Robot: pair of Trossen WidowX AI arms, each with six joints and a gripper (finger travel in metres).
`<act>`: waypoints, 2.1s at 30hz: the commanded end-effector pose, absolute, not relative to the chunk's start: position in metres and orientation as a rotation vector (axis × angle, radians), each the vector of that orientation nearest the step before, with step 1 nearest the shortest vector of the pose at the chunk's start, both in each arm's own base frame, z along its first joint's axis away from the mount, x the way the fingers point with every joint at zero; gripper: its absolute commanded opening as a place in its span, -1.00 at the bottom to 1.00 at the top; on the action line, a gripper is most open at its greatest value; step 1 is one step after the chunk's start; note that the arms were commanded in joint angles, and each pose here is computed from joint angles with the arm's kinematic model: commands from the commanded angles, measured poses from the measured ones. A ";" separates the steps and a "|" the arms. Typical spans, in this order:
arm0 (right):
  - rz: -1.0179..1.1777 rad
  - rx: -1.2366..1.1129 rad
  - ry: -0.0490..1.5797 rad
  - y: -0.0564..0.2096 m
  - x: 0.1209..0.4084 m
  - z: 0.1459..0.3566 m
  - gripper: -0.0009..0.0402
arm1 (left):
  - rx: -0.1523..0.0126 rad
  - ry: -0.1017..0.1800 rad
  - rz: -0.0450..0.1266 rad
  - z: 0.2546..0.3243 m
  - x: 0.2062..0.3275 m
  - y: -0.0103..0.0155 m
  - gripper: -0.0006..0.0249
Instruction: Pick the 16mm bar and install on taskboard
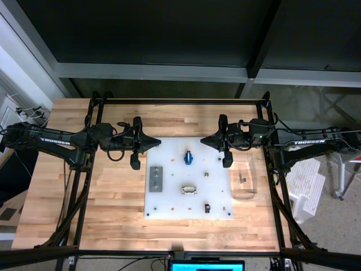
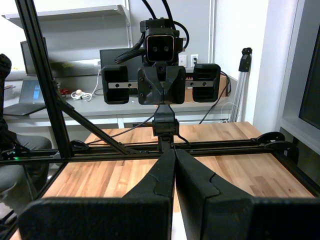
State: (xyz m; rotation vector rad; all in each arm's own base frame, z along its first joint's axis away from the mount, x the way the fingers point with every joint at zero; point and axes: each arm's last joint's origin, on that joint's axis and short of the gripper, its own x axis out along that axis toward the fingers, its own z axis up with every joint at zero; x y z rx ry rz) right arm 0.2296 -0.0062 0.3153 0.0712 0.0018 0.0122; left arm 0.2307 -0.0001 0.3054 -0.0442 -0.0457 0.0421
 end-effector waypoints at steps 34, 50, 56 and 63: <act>-0.018 0.131 0.555 0.015 0.211 0.318 -0.96 | -0.044 -0.046 0.043 0.3054 0.231 0.0000 -0.95; 0.014 0.047 1.057 0.037 0.172 0.289 -0.96 | -0.044 -0.046 0.043 0.3054 0.231 0.0000 -0.95; 0.014 0.006 1.198 0.038 0.159 0.283 -0.96 | -0.044 -0.046 0.043 0.3054 0.231 0.0000 -0.95; 0.029 -0.036 1.292 0.041 0.149 0.280 -0.96 | -0.044 -0.046 0.043 0.3054 0.231 0.0000 -0.95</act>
